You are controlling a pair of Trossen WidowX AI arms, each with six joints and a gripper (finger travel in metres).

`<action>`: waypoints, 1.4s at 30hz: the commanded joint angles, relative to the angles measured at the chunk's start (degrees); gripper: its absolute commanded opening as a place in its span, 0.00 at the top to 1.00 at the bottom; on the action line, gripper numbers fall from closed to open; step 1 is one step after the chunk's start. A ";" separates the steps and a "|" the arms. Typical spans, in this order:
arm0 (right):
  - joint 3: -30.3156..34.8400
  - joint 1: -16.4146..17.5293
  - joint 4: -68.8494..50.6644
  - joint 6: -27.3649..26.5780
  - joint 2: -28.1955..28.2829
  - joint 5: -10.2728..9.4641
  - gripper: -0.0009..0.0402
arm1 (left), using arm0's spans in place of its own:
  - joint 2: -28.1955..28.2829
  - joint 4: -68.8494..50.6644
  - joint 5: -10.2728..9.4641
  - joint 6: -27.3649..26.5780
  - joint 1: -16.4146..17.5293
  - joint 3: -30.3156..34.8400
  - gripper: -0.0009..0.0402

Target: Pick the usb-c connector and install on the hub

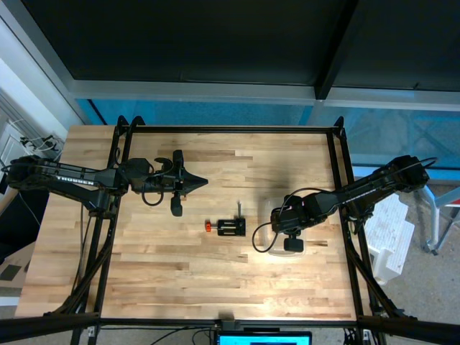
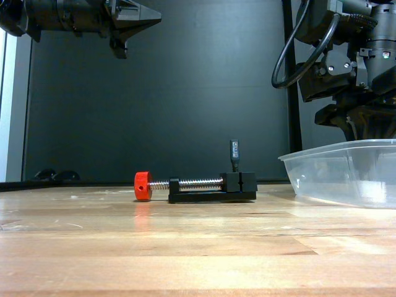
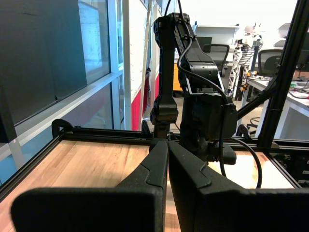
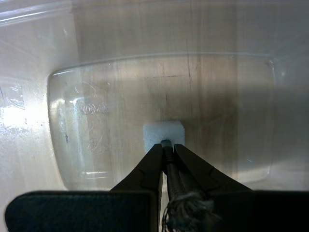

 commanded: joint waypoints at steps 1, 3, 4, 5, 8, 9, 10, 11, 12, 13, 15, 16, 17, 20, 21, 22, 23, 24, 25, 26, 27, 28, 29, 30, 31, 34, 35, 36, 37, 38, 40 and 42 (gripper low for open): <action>0.02 0.00 -0.09 0.00 0.02 0.00 0.98 | 0.00 0.02 0.02 0.02 0.02 0.00 0.98; 0.02 0.00 -0.20 0.00 0.02 0.00 0.98 | 0.00 0.02 0.02 0.02 0.02 0.00 0.98; 0.02 0.02 -0.24 0.00 0.02 0.00 0.98 | 0.00 0.02 0.02 0.02 0.02 0.00 0.98; 0.02 0.00 -0.24 0.00 0.02 0.00 0.98 | 0.00 0.04 0.02 0.02 0.02 0.00 0.98; 0.02 0.02 -0.24 0.02 -0.09 0.00 0.98 | 0.00 0.02 0.02 0.02 0.02 0.00 0.98; 0.02 0.00 -0.26 0.02 -0.09 0.00 0.98 | 0.00 0.02 0.02 0.02 0.00 0.00 0.98; 0.02 0.02 -0.26 0.02 -0.13 -0.02 0.98 | 0.00 0.02 0.02 0.02 0.02 0.00 0.98; 0.02 0.00 -0.28 0.04 -0.15 -0.02 0.98 | 0.00 0.04 0.02 0.02 0.02 0.00 0.98; 0.11 0.02 -0.31 0.04 -0.17 -0.02 0.98 | 0.00 0.02 0.02 0.02 0.02 0.00 0.98; 0.24 0.00 -0.44 0.04 -0.20 -0.02 0.98 | 0.00 0.04 0.02 0.02 0.00 0.00 0.98; 0.57 0.00 -0.50 0.04 -0.22 -0.02 0.98 | 0.00 0.02 0.00 0.02 0.00 0.00 0.98; 0.74 0.00 -0.57 0.02 -0.28 -0.02 0.98 | 0.00 0.02 0.02 0.02 0.02 0.00 0.98; 0.92 0.00 -0.66 0.02 -0.52 -0.02 0.98 | 0.00 0.02 0.00 0.02 0.00 0.00 0.98; 1.86 0.00 -2.03 0.02 -0.85 -0.02 0.98 | 0.00 0.02 0.02 0.02 0.02 0.00 0.98; 2.34 -0.02 -2.91 0.02 -1.07 0.00 0.98 | 0.00 0.04 0.00 0.02 0.02 0.00 0.98; 2.78 -0.02 -3.69 0.00 -1.33 0.00 0.98 | 0.00 0.02 0.02 0.02 0.02 0.00 0.98; 3.13 -0.04 -4.31 0.02 -1.62 0.02 0.98 | 0.00 0.04 0.02 0.02 0.02 0.00 0.98; 3.48 -0.04 -4.66 0.02 -2.03 0.00 0.98 | 0.00 0.02 0.02 0.02 0.02 0.00 0.98; 3.78 -0.04 -4.87 0.04 -2.43 -0.02 0.98 | 0.00 0.02 0.02 0.02 0.02 0.00 0.98; 4.13 -0.04 -5.14 0.04 -2.82 -0.02 0.98 | 0.00 0.02 0.00 0.02 0.02 0.00 0.98; 4.68 -0.04 -5.75 0.04 -3.08 -0.02 0.98 | 0.00 0.02 0.00 0.02 0.02 0.00 0.98; 5.38 -0.04 -6.71 0.04 -3.26 -0.02 0.98 | 0.00 0.02 0.02 0.02 0.00 0.00 0.98; 6.12 -0.07 -7.85 0.04 -3.48 0.00 0.98 | 0.00 0.02 0.02 0.02 0.02 0.00 0.98; 6.95 -0.07 -8.98 0.04 -3.61 0.00 0.98 | 0.00 0.02 0.02 0.02 0.02 0.00 0.98; 7.85 -0.09 -9.99 0.02 -3.80 0.02 0.98 | 0.00 0.02 0.02 0.02 0.02 0.00 0.98; 10.67 -0.15 -11.67 -0.11 -4.28 0.33 0.98 | 0.00 0.02 0.00 0.02 0.00 0.00 0.98; 11.72 -0.15 -11.98 -0.24 -4.37 0.44 0.98 | 0.00 0.02 0.00 0.02 0.02 0.00 0.98; 12.61 -0.15 -12.17 -0.26 -4.55 0.44 0.98 | 0.00 0.04 0.02 0.02 0.02 0.00 0.98; 13.51 -0.17 -12.48 -0.35 -4.66 0.44 0.98 | 0.00 0.02 0.02 0.02 0.02 0.00 0.98; 14.47 -0.17 -13.05 -0.46 -4.66 0.48 0.98 | 0.00 0.02 0.02 0.02 0.02 0.00 0.98; 16.24 -0.22 -14.23 -0.48 -4.66 0.48 0.98 | 0.00 0.02 0.02 0.02 0.02 0.00 0.98; 17.38 -0.24 -14.64 -0.81 -4.66 0.52 0.98 | 0.00 0.02 0.02 0.02 0.02 0.00 0.98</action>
